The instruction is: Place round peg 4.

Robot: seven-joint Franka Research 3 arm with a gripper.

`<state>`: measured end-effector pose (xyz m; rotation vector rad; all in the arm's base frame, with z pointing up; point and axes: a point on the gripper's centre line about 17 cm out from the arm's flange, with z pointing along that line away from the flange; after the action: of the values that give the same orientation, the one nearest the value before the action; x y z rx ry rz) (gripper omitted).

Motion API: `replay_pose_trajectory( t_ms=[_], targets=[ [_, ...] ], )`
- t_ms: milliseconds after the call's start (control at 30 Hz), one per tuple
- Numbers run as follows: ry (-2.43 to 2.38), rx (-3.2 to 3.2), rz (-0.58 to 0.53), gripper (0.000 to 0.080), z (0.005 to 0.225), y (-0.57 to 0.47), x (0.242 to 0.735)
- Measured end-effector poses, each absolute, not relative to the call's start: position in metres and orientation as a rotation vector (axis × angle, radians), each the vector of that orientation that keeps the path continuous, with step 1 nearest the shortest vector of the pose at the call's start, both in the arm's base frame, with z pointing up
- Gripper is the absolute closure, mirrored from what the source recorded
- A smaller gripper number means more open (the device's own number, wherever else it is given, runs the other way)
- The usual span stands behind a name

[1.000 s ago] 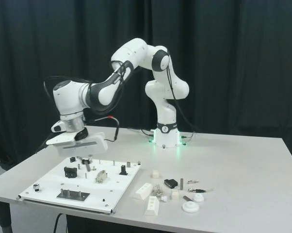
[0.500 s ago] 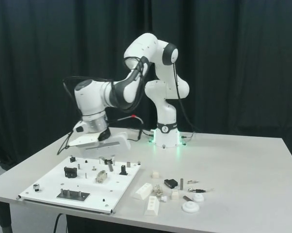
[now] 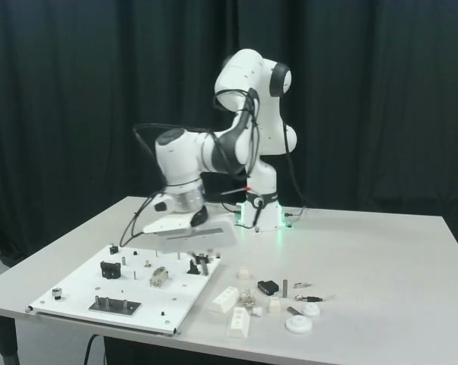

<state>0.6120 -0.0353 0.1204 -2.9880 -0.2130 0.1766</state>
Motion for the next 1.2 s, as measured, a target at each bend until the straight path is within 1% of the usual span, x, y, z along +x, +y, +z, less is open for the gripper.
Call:
replay_pose_trajectory(
  t_ms=[633,1200],
  targets=[
    [-0.251,-3.041,0.081,0.0652,0.103,0.076,0.619],
    [-0.263,-3.067,0.027,0.0652,0.092,0.128,0.613]
  ],
)
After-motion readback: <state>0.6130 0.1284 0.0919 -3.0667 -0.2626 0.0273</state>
